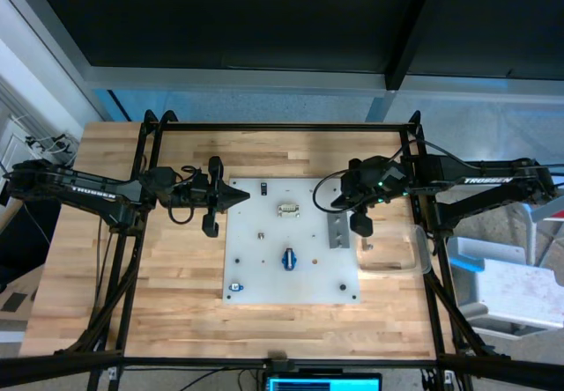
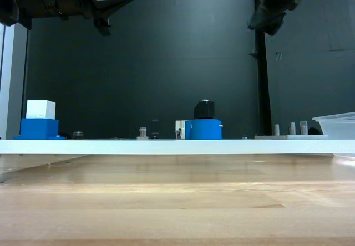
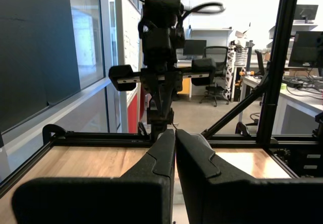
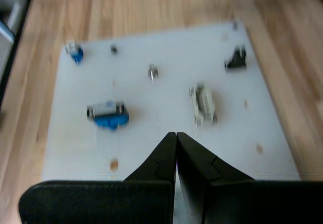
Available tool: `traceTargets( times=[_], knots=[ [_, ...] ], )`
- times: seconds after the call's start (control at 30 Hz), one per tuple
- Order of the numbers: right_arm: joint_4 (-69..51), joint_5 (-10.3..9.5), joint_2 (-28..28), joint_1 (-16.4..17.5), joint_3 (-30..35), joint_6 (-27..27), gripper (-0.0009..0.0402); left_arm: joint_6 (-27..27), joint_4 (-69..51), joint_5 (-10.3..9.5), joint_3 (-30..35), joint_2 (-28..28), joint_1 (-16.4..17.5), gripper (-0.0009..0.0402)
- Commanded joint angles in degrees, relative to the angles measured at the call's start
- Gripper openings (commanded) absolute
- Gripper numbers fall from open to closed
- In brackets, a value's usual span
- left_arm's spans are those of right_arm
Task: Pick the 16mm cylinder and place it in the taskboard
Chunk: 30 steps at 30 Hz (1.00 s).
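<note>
Wooden table [image 1: 176,320] bears taskboard [image 1: 291,296], left hand [image 1: 244,195] and right hand [image 1: 359,227] pinched above.

White square taskboard [image 1: 313,272] — flat on table [image 1: 167,276].

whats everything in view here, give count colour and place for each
taskboard: 1, white, middle of the table
blue fitting: 1, blue, board's centre
beige connector: 1, beige, board's far half
grey block: 1, grey, board's right edge
small pegs: 3, grey, upright left of the tray, low view
16mm cylinder: cannot single it out
tray: 1, clear, right of the board
table: 1, light wood
left pincer: 1, black, shut, over board's left edge
right pincer: 1, black, shut, over the grey block's right side
</note>
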Motion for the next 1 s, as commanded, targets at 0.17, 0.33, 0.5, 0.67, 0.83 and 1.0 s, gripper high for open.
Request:
traceTargets(
  times=[0.17, 0.33, 0.5, 0.67, 0.83, 1.0],
  knots=[
    [-13.14, -1.53, 0.55, 0.52, 4.87, 1.73, 0.0, 0.02, 0.04, 0.0, 0.02, 0.0, 0.02, 0.0],
    [-21.38, -1.46, 1.92, 2.16, 7.54, 2.38, 0.0, 0.02, 0.02, 0.0, 0.02, 0.0, 0.0, 0.0],
    [-25.9, -1.42, 3.06, 4.2, 9.2, 2.84, 0.0, 0.04, 0.02, 0.0, 0.02, 0.0, 0.02, 0.0],
    [-31.21, -1.42, 3.43, 5.57, 10.25, 3.96, 0.0, 0.02, 0.02, 0.0, 0.02, 0.0, 0.0, 0.0],
    [-35.21, -1.4, 3.43, 8.28, 10.25, 5.9, 0.0, 0.04, 0.02, 0.0, 0.02, 0.0, 0.0, 0.0],
    [-37.73, -1.4, 3.43, 10.47, 10.25, 6.99, 0.0, 0.02, 0.02, 0.0, 0.02, 0.0, 0.02, 0.0]
  ],
)
